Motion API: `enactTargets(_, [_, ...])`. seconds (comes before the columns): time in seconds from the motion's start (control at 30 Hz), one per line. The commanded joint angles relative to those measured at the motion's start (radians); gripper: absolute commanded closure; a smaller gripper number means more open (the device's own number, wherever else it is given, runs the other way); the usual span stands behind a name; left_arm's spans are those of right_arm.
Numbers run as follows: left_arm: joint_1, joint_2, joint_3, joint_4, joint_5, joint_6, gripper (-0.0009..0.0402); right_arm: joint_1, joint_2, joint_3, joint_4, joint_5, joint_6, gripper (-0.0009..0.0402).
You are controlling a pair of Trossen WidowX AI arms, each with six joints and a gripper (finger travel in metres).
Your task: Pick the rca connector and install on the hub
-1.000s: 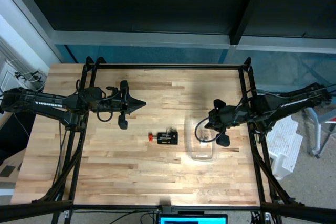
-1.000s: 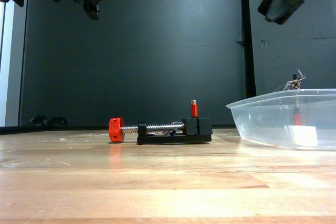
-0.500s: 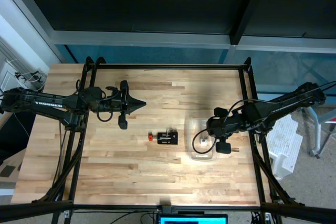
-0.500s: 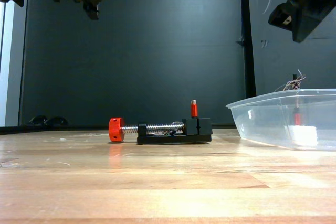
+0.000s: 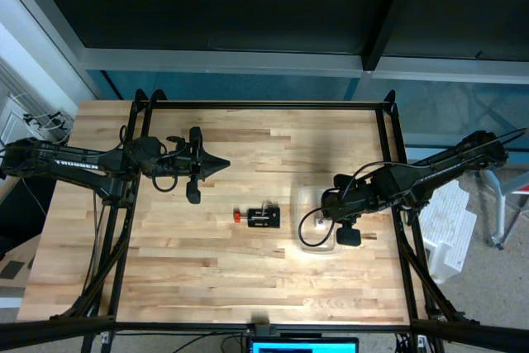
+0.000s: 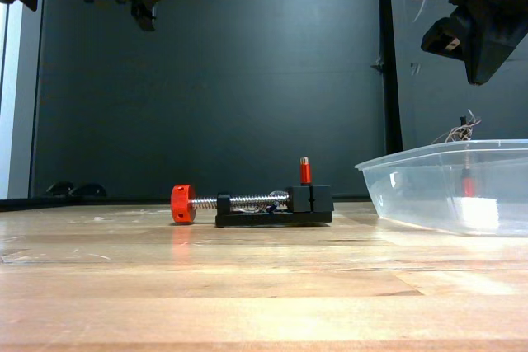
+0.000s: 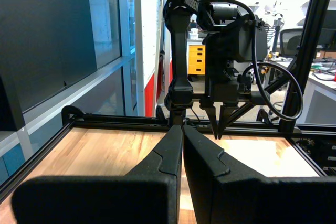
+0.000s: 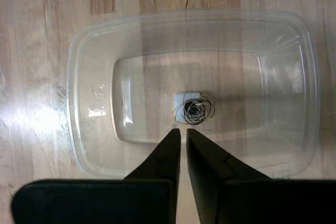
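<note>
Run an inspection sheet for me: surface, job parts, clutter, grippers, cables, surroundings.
Surface: wooden table, pale planks.
Job's things: rca connector lies in the clear tray; hub on the table, apart from the tray.
Clutter: nothing seen.
Grippers: left gripper shut, raised at the left; right gripper shut, above the tray.
Cables: thin wire coil on the rca connector.
Surroundings: black frame around the table; screen at near edge.

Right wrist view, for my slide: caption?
Right claw hovers over rca connector in tray; left claw parked at left.
</note>
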Motion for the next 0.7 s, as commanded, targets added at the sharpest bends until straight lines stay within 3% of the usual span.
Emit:
enactTargets(0.03, [0.0, 0.0, 0.0, 0.0, 0.0, 0.0, 0.0392, 0.002, 0.01, -0.001, 0.001, 0.001, 0.013, 0.0343])
enactTargets(0.4, [0.0, 0.0, 0.0, 0.0, 0.0, 0.0, 0.0392, 0.003, 0.03, -0.001, 0.002, 0.001, 0.065, 0.0238])
enactTargets(0.7, [0.0, 0.0, 0.0, 0.0, 0.0, 0.0, 0.0392, 0.006, 0.045, -0.001, 0.0, 0.001, 0.064, 0.0216])
